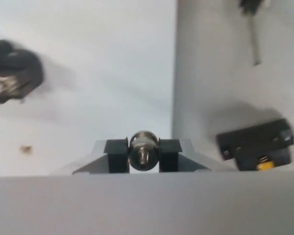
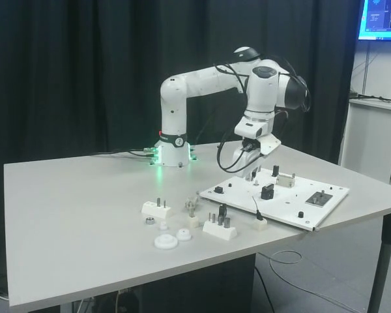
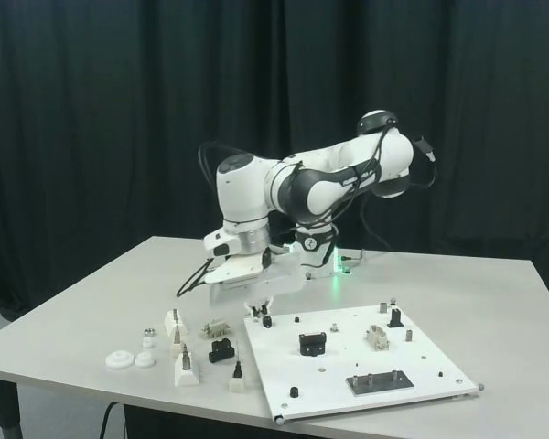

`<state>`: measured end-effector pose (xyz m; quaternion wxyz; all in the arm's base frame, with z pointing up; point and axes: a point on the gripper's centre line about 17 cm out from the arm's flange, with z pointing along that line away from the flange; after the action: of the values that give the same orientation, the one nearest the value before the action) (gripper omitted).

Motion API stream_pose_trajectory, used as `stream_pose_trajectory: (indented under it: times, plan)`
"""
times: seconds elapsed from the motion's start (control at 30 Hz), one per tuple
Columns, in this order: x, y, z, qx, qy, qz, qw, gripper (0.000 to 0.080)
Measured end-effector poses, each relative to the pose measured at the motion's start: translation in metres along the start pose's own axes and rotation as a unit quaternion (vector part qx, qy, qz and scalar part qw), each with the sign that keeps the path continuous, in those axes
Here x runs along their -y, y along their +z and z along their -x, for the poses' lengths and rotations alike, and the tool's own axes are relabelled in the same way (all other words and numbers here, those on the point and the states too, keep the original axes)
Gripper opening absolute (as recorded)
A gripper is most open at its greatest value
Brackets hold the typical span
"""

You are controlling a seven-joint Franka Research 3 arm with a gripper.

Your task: Insert BNC.

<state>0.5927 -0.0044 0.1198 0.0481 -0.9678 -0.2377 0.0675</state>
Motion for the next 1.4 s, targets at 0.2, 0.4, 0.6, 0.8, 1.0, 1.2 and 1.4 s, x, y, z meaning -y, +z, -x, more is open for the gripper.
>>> stream_pose_trajectory:
  times: [0.2, 0.4, 0.6, 0.8, 1.0, 1.2, 1.4]
  plan:
    - [0.020, -0.002, 0.008, 0.002, 0.000, -0.001, 1.0000, 0.0126]
    - [0.039, -0.001, 0.013, 0.001, -0.001, -0.002, 1.0000, 0.0126]
    - [0.054, 0.004, 0.016, 0.000, 0.000, 0.001, 1.0000, 0.0126]
    - [0.068, 0.010, 0.018, 0.000, -0.001, 0.004, 1.0000, 0.0126]
    - [0.083, 0.017, 0.021, 0.002, 0.000, 0.008, 1.0000, 0.0126]
    - [0.096, 0.027, 0.026, 0.000, 0.003, 0.012, 0.9999, 0.0126]
    - [0.111, 0.037, 0.032, -0.006, 0.006, 0.011, 0.9999, 0.0126]
